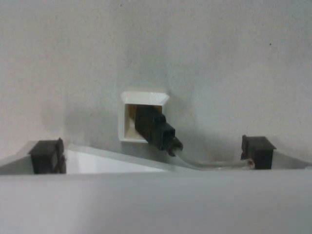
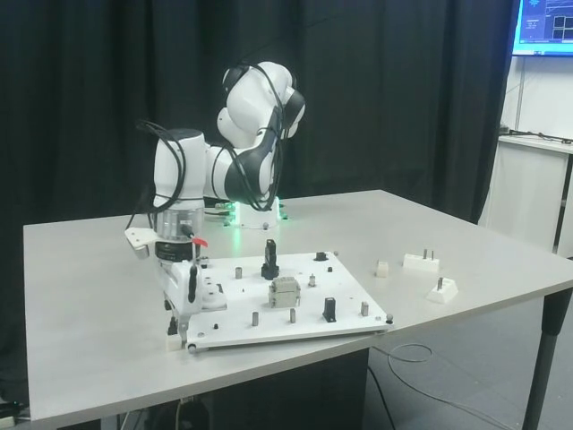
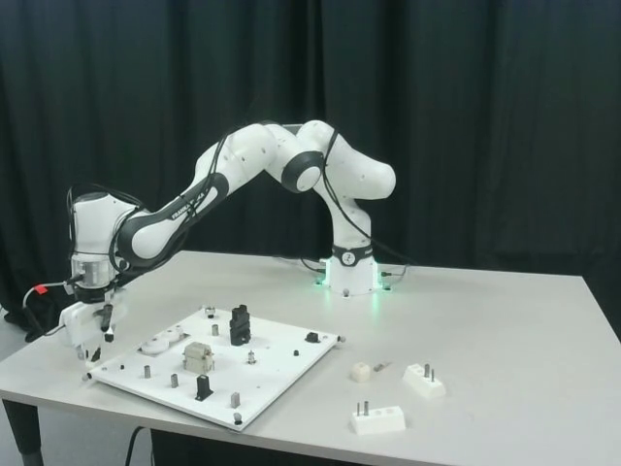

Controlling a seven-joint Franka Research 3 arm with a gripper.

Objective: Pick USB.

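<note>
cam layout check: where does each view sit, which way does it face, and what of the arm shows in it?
Wrist view: on the wrist, looking down past both fingertips at the USB in its white holder.
First room view: off one table corner, facing the board; whole arm shows.
Second room view: off another side, facing the board; whole arm shows.
Both room views share the arm, the board and the table.
</note>
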